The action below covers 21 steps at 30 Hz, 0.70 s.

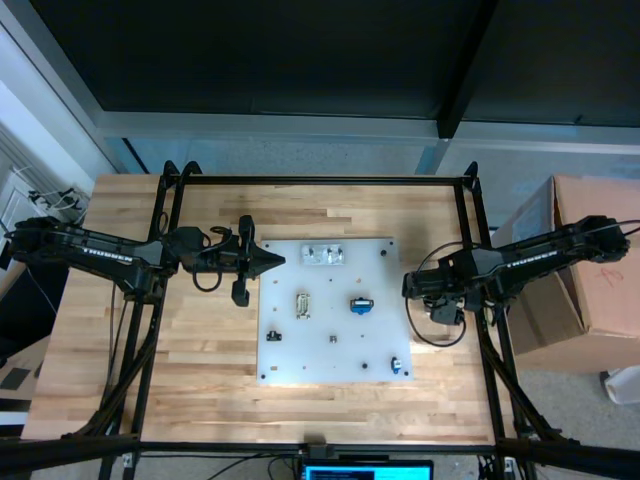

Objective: Pick the M12 nut and place it on its threads and fasten

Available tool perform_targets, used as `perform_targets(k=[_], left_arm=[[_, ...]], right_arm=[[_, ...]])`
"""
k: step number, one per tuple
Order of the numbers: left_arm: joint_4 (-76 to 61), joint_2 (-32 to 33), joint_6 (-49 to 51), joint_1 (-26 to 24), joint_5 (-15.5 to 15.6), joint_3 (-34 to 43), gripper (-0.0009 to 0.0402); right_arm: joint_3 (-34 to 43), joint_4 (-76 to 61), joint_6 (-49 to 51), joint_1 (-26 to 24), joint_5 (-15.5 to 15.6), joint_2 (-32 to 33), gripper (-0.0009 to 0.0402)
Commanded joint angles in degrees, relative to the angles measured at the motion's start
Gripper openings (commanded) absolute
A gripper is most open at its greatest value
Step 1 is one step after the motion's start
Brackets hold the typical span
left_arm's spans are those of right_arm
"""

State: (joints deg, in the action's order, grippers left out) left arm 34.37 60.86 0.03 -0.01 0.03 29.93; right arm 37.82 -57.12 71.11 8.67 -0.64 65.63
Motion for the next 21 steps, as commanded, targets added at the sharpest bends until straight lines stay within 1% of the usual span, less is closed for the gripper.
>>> perform_targets(k=[1, 3, 6, 10, 14, 21], left_arm=[[0.02, 0.0, 0.0, 0.0, -0.02, 0.02, 0.0], [0.02, 0.0, 0.0, 0.0, -0.02, 0.02, 0.0], [0.02, 0.0, 0.0, 0.0, -0.02, 0.02, 0.0], [0.0, 0.0, 0.0, 0.0, -0.02, 0.02, 0.0], [0.02, 0.0, -0.02, 0.02, -0.02, 0.02, 0.0], [0.02, 0.0, 0.0, 0.0, -0.02, 0.02, 0.0]], right_arm=[[2.69, -2.78, 5.18, 0.11, 0.02, 0.04, 0.0067], [3.45, -3.61, 8.55, 0.11, 0.04, 0.07, 0.0094], [3.37, -3.65, 10.64, 0.11, 0.09, 0.52, 0.0129], [2.36, -3.13, 12.59, 0.22, 0.22, 0.63, 0.016], [1.25, -1.7, 13.88, 0.24, 0.26, 0.63, 0.0173], [-1.66, 1.86, 13.84, 0.24, 0.28, 2.36, 0.0172]])
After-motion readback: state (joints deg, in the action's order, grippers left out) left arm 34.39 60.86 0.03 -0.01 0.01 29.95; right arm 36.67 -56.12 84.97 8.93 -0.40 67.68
